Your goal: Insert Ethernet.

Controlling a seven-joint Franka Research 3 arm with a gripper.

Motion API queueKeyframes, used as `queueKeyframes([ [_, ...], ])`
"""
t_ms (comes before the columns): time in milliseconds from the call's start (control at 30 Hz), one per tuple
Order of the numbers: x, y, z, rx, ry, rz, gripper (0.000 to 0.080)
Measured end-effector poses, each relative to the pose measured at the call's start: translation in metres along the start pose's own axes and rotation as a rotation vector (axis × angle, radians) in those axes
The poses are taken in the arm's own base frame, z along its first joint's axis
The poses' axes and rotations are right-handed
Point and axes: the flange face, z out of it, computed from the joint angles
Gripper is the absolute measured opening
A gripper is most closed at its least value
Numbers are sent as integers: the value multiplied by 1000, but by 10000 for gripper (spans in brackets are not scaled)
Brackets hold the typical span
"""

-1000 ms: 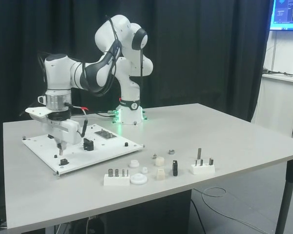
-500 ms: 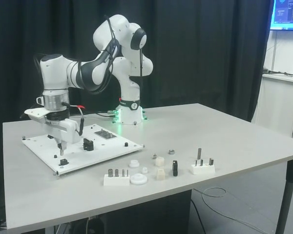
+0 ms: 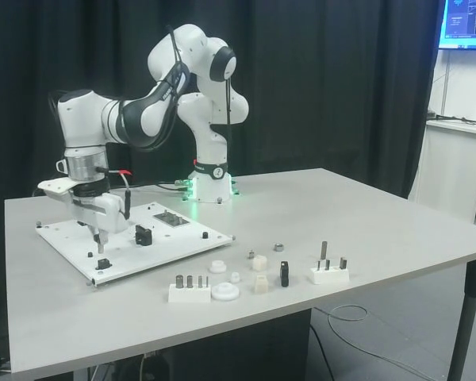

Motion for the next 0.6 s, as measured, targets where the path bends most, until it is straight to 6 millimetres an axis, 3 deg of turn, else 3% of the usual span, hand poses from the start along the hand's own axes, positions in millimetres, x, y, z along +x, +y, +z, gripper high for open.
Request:
queueKeyframes([
  [600,5,2,13,7,-30,7,72],
])
